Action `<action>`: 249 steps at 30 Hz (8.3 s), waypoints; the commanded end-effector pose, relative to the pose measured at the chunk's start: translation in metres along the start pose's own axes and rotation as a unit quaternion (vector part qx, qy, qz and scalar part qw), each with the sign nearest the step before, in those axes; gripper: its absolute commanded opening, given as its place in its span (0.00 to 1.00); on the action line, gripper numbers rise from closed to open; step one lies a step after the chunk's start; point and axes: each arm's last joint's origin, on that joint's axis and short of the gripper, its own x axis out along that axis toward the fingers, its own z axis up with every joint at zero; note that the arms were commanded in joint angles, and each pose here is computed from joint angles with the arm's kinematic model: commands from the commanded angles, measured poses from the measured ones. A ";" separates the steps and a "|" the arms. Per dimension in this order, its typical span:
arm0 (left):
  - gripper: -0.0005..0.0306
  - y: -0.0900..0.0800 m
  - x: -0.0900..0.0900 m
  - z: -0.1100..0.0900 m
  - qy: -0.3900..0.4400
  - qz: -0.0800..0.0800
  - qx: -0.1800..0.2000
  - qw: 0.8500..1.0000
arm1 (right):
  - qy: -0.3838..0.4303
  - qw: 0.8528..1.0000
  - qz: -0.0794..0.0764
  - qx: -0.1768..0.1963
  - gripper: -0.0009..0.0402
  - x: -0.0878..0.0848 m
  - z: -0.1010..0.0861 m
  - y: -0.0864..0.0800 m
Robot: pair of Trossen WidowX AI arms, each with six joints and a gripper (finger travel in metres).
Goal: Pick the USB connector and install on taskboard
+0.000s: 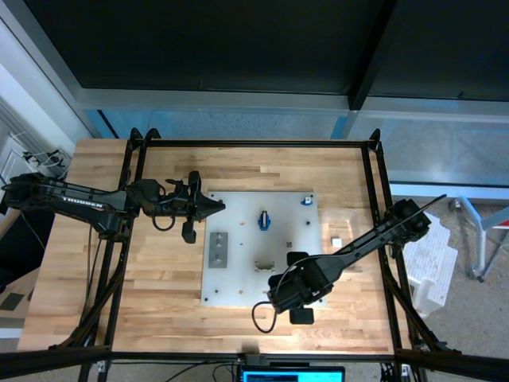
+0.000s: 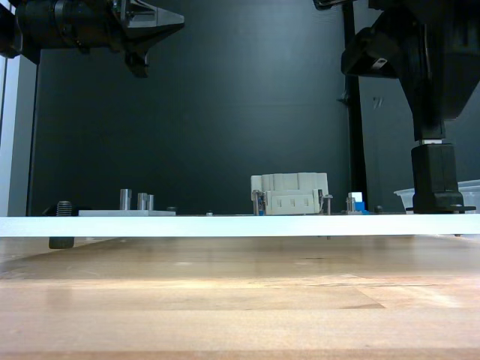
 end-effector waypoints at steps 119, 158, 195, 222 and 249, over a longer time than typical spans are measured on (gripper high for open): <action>0.02 0.000 0.000 0.000 0.000 0.000 0.000 1.000 | -0.670 0.743 -0.003 0.013 0.02 -0.065 -0.107 -0.185; 0.02 0.000 0.000 0.000 0.000 0.000 0.000 1.000 | -0.652 0.758 -0.006 0.013 0.02 -0.069 -0.105 -0.189; 0.02 0.000 0.000 0.000 0.000 0.000 0.000 1.000 | -0.651 0.759 -0.005 0.014 0.02 -0.069 -0.105 -0.189; 0.02 0.000 0.000 0.000 0.000 0.000 0.000 1.000 | -0.651 0.759 -0.006 0.014 0.02 -0.069 -0.105 -0.190; 0.02 0.000 0.000 0.000 0.000 0.000 0.000 1.000 | -0.651 0.759 -0.006 0.014 0.02 -0.069 -0.105 -0.190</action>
